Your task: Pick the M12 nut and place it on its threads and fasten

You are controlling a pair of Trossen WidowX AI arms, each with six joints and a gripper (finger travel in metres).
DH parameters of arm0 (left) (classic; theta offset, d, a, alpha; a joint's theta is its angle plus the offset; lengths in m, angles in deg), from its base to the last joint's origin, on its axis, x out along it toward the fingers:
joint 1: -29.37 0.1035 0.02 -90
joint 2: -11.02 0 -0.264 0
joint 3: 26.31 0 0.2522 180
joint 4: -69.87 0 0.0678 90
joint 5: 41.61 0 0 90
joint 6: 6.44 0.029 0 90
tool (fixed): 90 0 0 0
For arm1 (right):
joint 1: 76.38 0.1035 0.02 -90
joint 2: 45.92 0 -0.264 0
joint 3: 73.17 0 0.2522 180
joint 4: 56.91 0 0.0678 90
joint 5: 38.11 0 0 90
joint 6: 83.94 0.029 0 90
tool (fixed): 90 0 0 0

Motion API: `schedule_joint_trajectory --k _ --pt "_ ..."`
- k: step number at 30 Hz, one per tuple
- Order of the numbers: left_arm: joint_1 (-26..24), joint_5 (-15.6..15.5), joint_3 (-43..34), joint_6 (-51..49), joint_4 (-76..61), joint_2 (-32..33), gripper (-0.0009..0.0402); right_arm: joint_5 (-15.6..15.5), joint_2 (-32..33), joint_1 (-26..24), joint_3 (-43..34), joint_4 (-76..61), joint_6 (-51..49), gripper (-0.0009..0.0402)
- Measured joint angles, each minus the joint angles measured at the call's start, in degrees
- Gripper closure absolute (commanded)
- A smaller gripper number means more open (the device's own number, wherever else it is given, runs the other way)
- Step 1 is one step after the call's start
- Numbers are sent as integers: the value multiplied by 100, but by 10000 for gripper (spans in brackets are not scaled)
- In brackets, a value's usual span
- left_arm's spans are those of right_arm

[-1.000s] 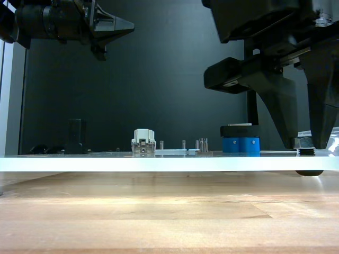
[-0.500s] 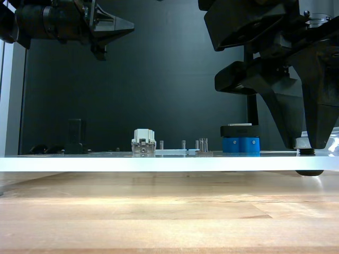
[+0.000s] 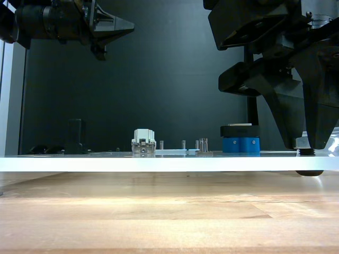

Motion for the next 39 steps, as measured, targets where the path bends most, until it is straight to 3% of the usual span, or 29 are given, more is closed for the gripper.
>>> schedule_joint_trajectory --k 23,32,39 --pt "0 2 0 2 2 -2 393 70 -267 2 546 533 702 359" --pt "0 2 2 0 0 0 393 131 -260 11 553 520 1954 359" --pt "0 2 2 0 0 0 393 149 -258 11 555 496 4317 359"
